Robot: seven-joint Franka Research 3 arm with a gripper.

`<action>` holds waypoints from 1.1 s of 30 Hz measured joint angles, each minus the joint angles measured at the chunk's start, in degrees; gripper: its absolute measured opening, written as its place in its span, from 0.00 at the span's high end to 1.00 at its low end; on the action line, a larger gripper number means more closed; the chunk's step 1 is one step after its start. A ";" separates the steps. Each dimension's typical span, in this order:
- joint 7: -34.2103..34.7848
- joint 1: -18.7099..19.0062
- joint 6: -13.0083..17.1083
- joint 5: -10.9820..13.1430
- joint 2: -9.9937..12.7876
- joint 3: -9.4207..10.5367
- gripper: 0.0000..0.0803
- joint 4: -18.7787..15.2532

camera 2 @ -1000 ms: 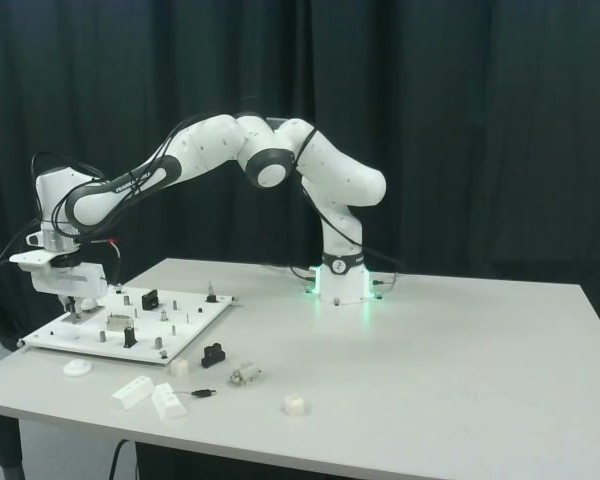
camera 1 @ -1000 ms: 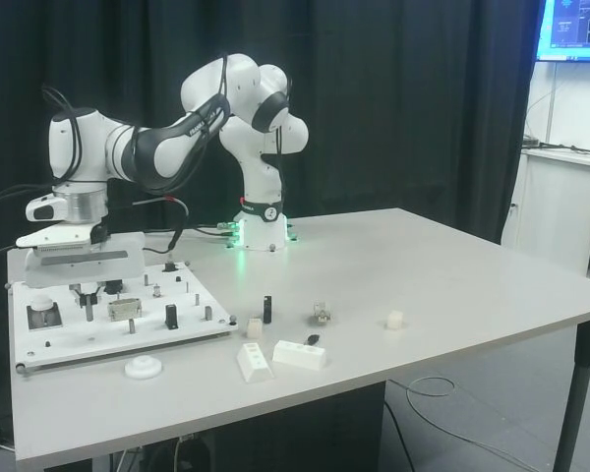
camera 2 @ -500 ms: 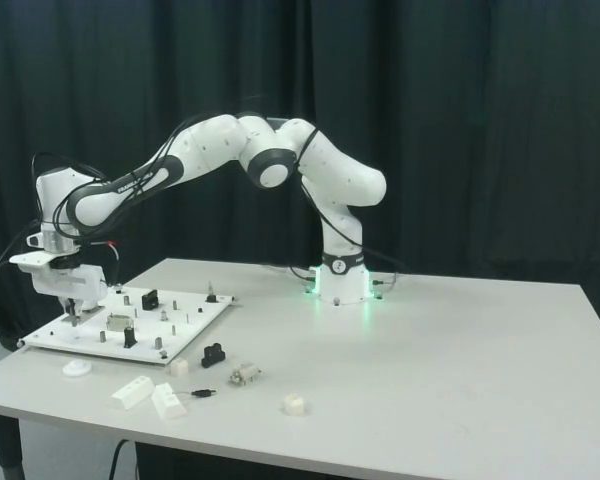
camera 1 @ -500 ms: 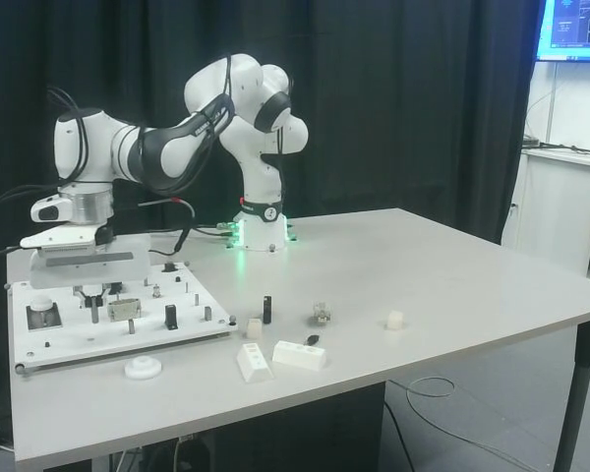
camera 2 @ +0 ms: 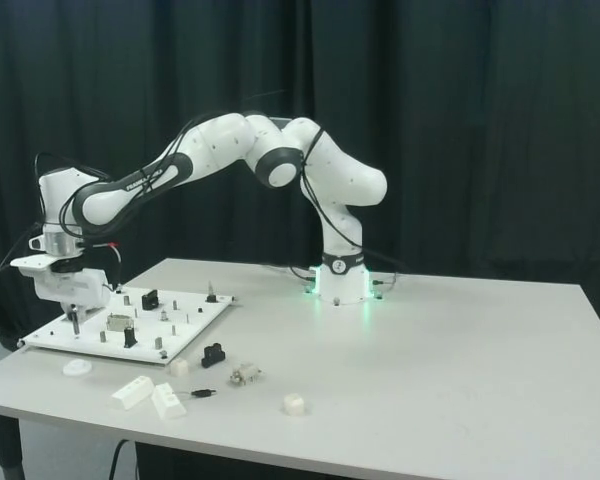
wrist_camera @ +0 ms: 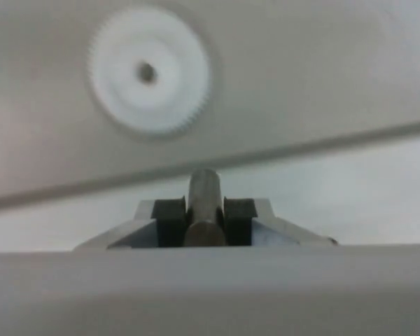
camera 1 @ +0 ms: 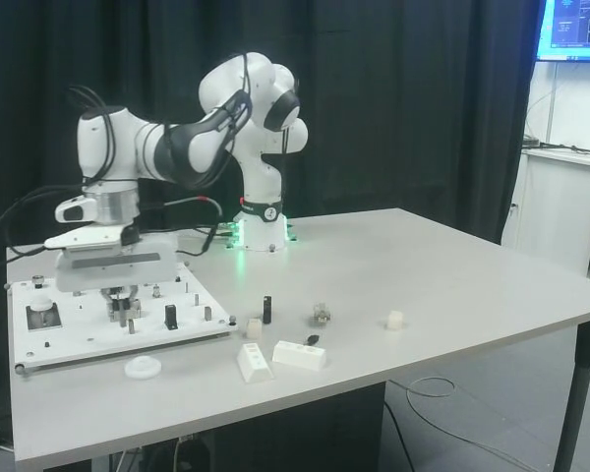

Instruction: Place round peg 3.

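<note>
Grey metal is what I see first in the wrist view: round peg 3 stands clamped between the two black fingertips of the gripper, so the pincer is grasping the peg and it is not yet seated. Beyond it lies the white gear on the grey table, with the edge of the white board running between gear and peg. From the first room view I place the gripper low over the board, near its front edge, with the gear just off that edge; the peg itself is hidden by the hand. I judge the carry done and the lowering and release left. My second room view shows the gripper close above the board, and a thin post under it that may be the peg; I cannot tell whether it touches a hole.
</note>
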 joint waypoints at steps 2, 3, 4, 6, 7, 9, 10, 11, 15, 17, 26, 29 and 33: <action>0.53 0.81 0.00 0.20 -0.07 0.00 0.86 0.00; 0.84 1.18 0.00 0.26 -0.09 0.00 0.86 0.00; 1.28 1.61 0.02 0.28 -0.10 0.01 0.86 0.00; 2.20 2.36 0.10 0.28 -0.10 0.03 0.86 -0.01; 2.58 2.69 0.16 0.28 -0.10 0.06 0.86 -0.02; 3.21 3.36 0.42 0.28 -0.09 0.19 0.86 -0.06; 3.52 3.68 0.68 0.28 -0.09 0.31 0.86 -0.12; 3.78 3.98 1.04 0.28 -0.08 0.44 0.86 -0.22; 4.40 5.08 2.87 0.27 0.08 0.95 0.86 -0.91; 4.60 5.57 3.97 0.25 0.23 1.31 0.86 -1.41; 5.86 7.60 8.52 -0.12 0.94 2.25 0.86 -3.70; 6.19 8.06 9.53 -0.53 1.00 2.51 0.86 -4.37; 6.89 8.30 10.39 -1.07 0.99 3.14 0.86 -4.85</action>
